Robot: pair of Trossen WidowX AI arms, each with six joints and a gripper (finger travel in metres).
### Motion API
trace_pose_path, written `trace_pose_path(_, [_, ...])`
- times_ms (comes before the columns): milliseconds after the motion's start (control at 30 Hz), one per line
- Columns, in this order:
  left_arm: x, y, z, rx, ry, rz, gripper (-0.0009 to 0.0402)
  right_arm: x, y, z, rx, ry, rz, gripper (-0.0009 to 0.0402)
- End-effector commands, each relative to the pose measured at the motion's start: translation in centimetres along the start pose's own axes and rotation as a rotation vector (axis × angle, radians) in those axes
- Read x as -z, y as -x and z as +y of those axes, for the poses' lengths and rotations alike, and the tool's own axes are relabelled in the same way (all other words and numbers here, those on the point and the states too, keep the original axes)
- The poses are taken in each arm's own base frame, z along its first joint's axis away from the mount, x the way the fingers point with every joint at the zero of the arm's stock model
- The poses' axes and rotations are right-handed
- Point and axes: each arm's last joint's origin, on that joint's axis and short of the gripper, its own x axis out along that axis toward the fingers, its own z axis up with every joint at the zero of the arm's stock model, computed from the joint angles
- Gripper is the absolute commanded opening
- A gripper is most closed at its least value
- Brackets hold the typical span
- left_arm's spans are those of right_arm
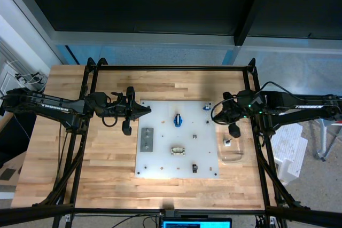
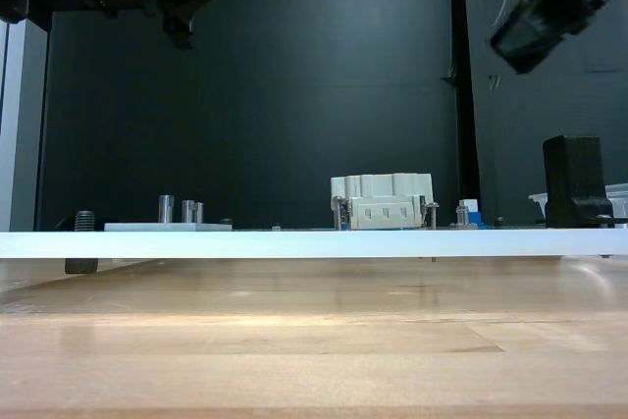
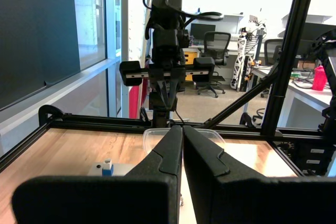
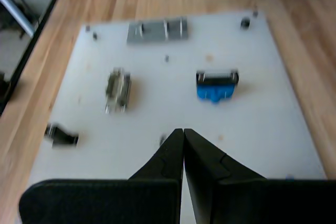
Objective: Pick the USB connector and install on taskboard
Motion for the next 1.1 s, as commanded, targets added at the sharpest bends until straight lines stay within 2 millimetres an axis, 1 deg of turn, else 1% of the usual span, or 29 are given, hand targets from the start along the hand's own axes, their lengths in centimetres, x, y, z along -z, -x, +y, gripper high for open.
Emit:
trace_pose_path(33, [0.0, 0.0, 0.0, 0.0, 0.0, 0.001, 0.0, 0.2, 0.9, 0.3, -0.002, -0.003, 0.064, 0.0])
trace_pose_path(300, [0.0, 0.0, 0.0, 0.0, 0.0, 0.001, 0.0, 0.3, 3.2, 0.5, 0.052, 0.002, 0.223, 0.0])
trace_pose_path(533, [0.0, 0.0, 0.0, 0.0, 0.0, 0.0, 0.0, 0.9, 4.6, 1.0, 0.119, 0.034, 0.347, 0.0])
trace_pose_path(900, [0.0, 0.0, 0.0, 0.0, 0.0, 0.0, 0.0, 1.9, 4.4, 3.6, 0.064, 0.058, 0.446, 0.0])
trace_pose_path(1100, [0.0, 0.0, 0.0, 0.0, 0.0, 0.0, 0.0, 2.3, 3.1, 4.9, 0.068, 0.093, 0.552, 0.0004])
